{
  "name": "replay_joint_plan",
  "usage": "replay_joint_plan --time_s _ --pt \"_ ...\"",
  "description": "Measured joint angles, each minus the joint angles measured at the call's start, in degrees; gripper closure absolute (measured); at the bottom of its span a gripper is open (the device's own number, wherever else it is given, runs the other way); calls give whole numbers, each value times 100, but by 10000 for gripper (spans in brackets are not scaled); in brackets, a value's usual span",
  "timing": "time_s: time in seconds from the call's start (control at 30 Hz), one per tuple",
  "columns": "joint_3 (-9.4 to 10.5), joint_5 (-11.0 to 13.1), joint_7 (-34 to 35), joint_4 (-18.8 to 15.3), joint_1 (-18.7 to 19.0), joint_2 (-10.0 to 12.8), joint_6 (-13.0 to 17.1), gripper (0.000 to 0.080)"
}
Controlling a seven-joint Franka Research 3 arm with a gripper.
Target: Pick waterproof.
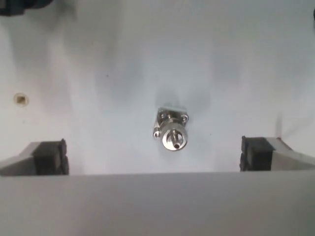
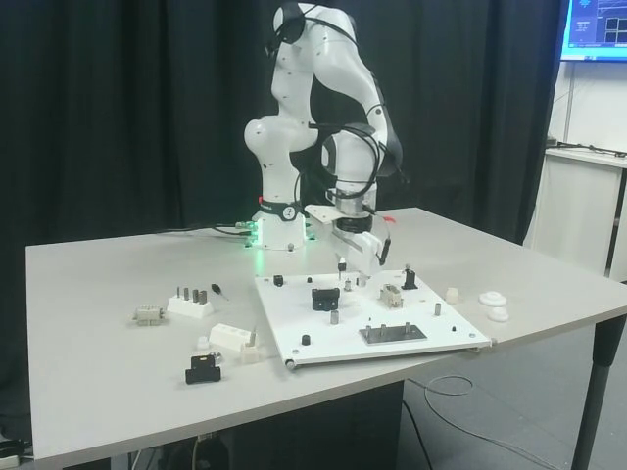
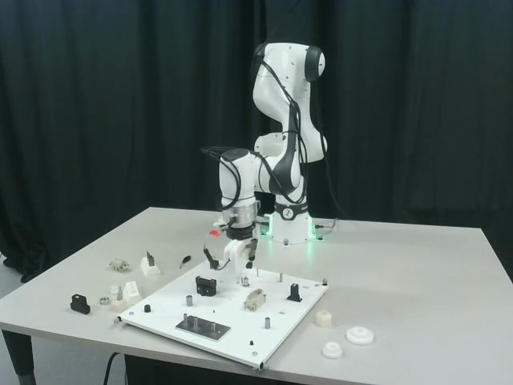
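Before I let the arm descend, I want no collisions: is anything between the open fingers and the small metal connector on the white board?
Nothing visible. In the wrist view the metal connector stands alone on the white board, between the spread fingers of the gripper, with bare board on either side.

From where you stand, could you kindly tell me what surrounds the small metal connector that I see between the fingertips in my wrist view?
Observer: The gripper hangs over a white board lying on the grey table; your connector stands on that board.
Operator: Thank you. Does anything stand close to it?
Observer: Yes, a black block stands on the same board, near the connector but apart from it.
Operator: And off the board?
Observer: Two white round parts lie on the table beside the board.
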Motion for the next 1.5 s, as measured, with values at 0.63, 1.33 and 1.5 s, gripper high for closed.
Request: replay_joint_plan --time_s 0.63,1.33,1.5 --pt "-47 -266 33 167 0 -104 -363 3" --pt "-68 -737 47 249 2 -125 -525 3" --pt "-133 -1109 31 290 -7 -149 -588 3"
